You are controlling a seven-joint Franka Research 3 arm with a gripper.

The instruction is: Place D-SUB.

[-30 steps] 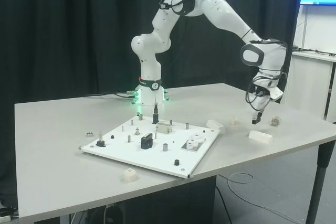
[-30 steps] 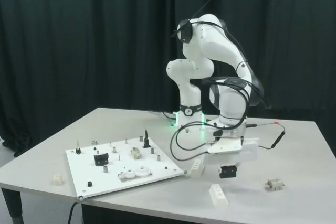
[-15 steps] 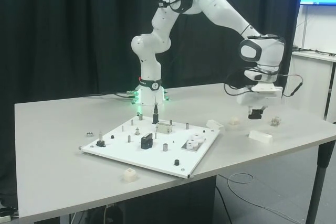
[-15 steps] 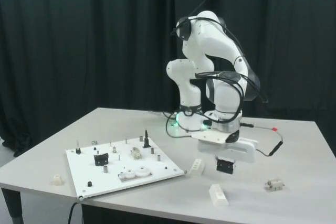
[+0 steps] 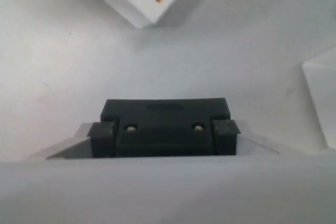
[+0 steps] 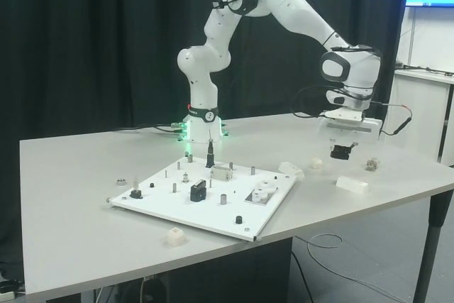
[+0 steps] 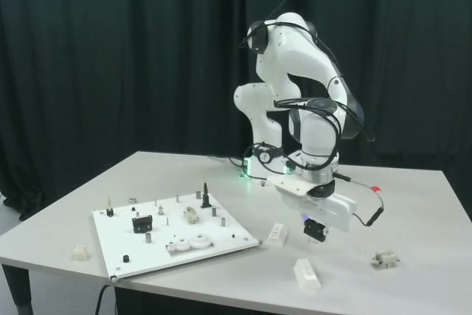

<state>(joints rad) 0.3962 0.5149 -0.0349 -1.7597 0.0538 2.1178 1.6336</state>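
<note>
Even room light, soft shadows on table (image 6: 85,175), wrist view foreground blurred

Grey desk (image 6: 71,189) w/ white board (image 6: 206,204) carrying pegs, black parts and white gears (image 6: 262,191). Small white cube (image 6: 174,236) near board's front edge. White blocks (image 6: 352,184) (image 6: 290,169) on desk right of board; small metal part (image 6: 371,165) further right. Black curtain (image 6: 106,33) behind.
</note>
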